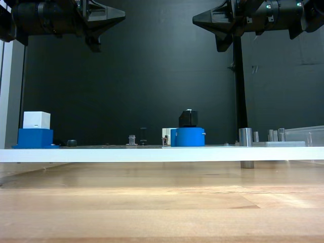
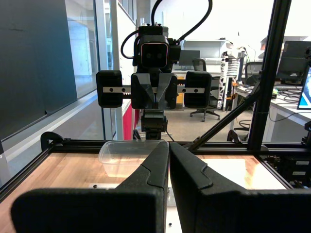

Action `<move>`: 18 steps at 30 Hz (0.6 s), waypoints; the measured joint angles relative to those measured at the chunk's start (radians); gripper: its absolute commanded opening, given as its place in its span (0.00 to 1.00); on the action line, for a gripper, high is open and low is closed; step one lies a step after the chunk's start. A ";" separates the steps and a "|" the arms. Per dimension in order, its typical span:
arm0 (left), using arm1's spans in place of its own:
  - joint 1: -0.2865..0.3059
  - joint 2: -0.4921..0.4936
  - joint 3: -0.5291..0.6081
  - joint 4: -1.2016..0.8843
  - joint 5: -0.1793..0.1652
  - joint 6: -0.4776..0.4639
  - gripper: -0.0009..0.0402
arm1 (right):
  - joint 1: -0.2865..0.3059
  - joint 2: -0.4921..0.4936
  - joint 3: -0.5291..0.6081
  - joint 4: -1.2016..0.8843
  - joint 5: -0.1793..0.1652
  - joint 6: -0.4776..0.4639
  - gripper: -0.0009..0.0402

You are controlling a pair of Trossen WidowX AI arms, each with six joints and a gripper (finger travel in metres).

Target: Pick the 16mm cylinder and place it in the container

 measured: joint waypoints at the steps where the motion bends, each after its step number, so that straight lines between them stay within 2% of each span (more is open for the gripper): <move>1: 0.000 0.000 0.000 0.000 0.000 0.000 0.02 | 0.000 0.000 0.000 0.000 0.000 0.000 0.02; 18: 0.000 0.000 0.000 0.000 0.000 0.000 0.02 | 0.000 0.000 0.000 0.011 0.000 0.000 0.02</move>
